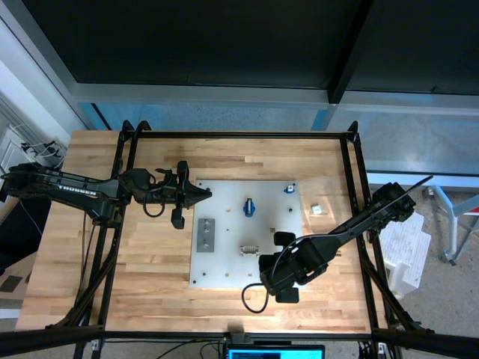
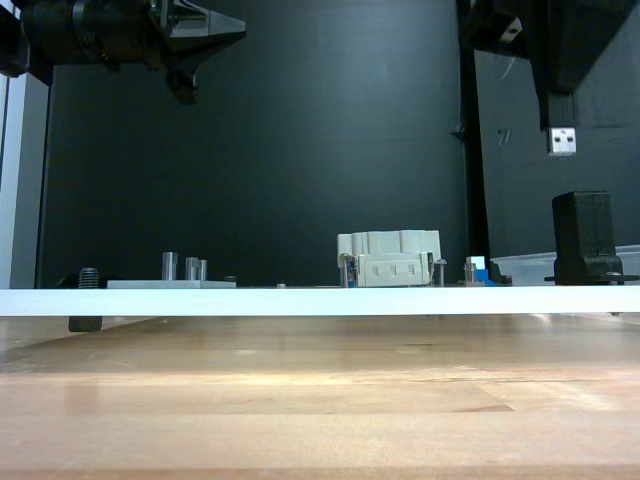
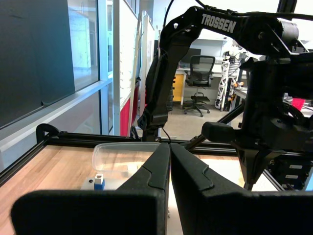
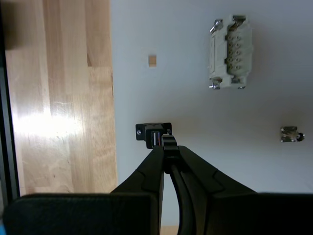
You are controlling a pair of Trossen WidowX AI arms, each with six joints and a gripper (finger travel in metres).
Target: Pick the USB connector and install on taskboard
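High camera looks down from above my worktop's (image 1: 150, 277) near edge; low sights level along it. Left wrist faces level over my closed left end effector (image 3: 169, 147). Right wrist looks straight down, close, past my right end effector (image 4: 168, 149) pinching the USB connector (image 2: 562, 141). All but left share the multi-pin socket (image 4: 230, 54).

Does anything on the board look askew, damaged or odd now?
Nothing stands out. The right tool holds the USB connector upright above the black socket, apart from it. The left tool, shut, hangs over the left edge of the taskboard.
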